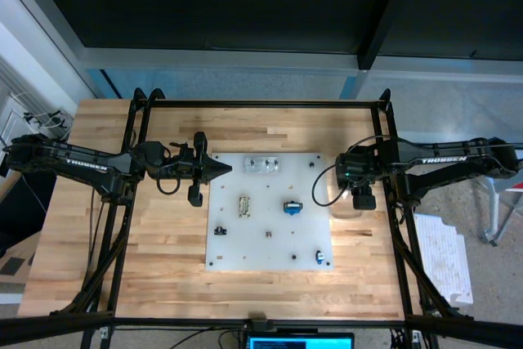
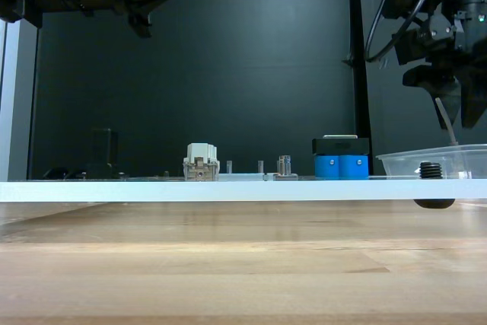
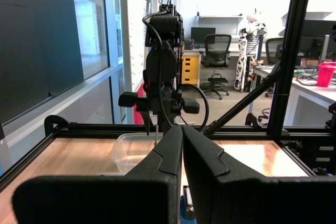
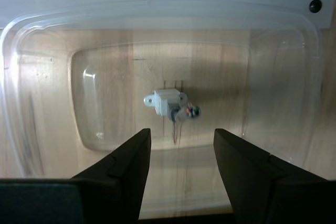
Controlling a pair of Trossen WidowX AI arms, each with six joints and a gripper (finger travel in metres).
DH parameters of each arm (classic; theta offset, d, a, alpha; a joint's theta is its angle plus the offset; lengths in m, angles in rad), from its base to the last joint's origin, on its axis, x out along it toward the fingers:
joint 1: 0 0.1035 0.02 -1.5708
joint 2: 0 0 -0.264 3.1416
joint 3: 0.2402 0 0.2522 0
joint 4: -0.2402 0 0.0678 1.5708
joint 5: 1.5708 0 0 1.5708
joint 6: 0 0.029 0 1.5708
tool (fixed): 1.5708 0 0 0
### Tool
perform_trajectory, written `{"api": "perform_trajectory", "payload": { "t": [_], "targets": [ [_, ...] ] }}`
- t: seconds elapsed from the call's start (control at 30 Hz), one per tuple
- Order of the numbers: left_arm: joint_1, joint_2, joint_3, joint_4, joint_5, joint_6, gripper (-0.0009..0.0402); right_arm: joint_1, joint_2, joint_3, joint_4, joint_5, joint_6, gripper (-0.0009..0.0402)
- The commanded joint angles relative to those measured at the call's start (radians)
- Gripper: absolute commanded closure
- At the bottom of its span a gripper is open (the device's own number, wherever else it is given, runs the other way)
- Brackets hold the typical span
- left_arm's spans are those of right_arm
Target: Pick the RJ45 connector and install on taskboard
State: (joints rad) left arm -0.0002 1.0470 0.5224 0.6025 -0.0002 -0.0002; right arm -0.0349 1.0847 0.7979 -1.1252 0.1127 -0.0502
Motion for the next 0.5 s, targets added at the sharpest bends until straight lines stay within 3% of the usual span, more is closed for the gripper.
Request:
{"api": "perform_trajectory", "payload": {
  "t": [0.03, 0.5],
  "targets": [
    [0.000, 0.000, 0.000, 0.000, 0.000, 0.000, 0.0393, 0.000, 0.012, -0.019, 0.037, 0.000, 0.002, 0.0208],
    [0.000, 0.000, 0.000, 0.000, 0.000, 0.000, 0.0393, -0.005, 0.086, -0.048, 0.102, 0.000, -0.003, 0.0203]
  ]
}}
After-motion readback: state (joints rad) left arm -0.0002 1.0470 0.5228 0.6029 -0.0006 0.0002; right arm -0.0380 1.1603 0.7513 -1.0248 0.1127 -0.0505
